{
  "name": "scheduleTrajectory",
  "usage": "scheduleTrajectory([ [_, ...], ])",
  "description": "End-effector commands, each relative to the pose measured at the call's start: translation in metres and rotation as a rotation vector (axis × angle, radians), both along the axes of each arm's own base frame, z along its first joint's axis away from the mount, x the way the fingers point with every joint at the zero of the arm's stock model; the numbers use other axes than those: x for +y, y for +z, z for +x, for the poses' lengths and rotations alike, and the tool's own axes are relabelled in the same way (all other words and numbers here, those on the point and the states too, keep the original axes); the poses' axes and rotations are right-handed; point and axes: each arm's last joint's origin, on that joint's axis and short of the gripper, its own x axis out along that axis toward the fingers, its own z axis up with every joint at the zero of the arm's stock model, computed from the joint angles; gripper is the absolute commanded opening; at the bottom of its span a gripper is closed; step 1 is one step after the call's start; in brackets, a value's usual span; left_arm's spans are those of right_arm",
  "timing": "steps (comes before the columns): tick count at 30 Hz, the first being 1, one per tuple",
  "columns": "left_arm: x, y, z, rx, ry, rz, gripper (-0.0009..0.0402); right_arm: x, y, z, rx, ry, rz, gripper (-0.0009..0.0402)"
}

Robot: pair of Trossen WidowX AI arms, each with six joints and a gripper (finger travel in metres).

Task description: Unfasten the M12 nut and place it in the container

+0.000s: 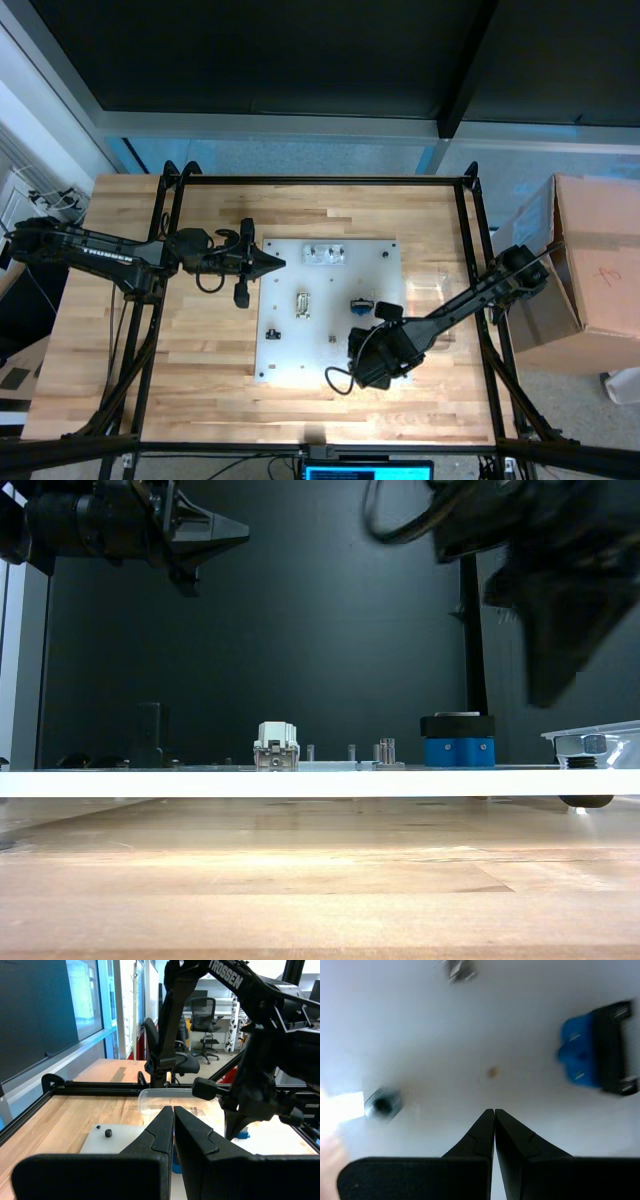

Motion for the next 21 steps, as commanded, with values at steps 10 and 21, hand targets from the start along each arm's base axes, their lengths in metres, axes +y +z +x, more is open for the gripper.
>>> scheduleTrajectory([
  [10,0.000,0.000,0.000,-0.001,0.000,0.000,0.0000,0.011,0.011,0.003,0.045,0.030,0.270,0.0000],
  [21,0.000,0.000,0.000,-0.003,0.000,0.000,0.0000,0.022,0.000,0.014,0.024,0.173,0.438,0.0000],
])
